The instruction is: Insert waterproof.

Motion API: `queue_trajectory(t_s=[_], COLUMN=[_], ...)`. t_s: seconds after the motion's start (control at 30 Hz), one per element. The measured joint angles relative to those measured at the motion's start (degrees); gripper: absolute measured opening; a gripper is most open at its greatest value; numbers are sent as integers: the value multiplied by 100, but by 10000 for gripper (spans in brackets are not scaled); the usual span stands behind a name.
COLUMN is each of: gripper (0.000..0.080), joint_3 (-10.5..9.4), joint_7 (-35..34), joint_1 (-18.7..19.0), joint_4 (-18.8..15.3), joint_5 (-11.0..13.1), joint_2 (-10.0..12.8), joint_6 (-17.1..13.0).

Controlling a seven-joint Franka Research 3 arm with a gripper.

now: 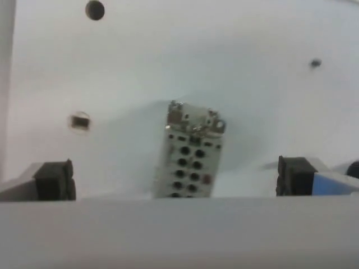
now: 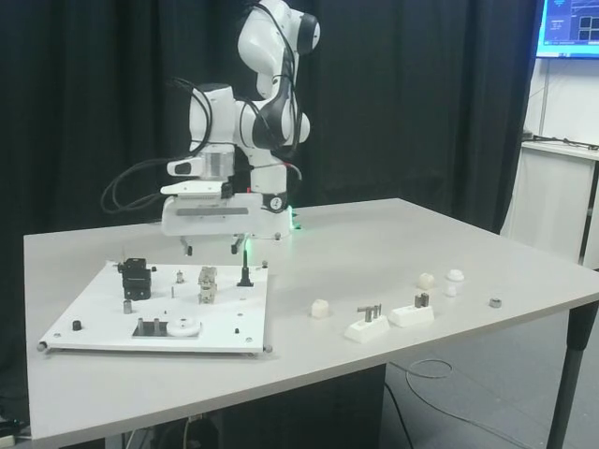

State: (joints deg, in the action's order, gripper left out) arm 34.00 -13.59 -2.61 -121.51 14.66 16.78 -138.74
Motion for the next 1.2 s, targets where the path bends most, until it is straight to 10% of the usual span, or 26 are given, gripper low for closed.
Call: queue_trajectory(t_s=[1.2], gripper=[800], joint_3=[-3], joint_7=[-1088], joint_1=[256], joint_4=[-2], joint_5=[1], joint_2=[166], joint_6=[311])
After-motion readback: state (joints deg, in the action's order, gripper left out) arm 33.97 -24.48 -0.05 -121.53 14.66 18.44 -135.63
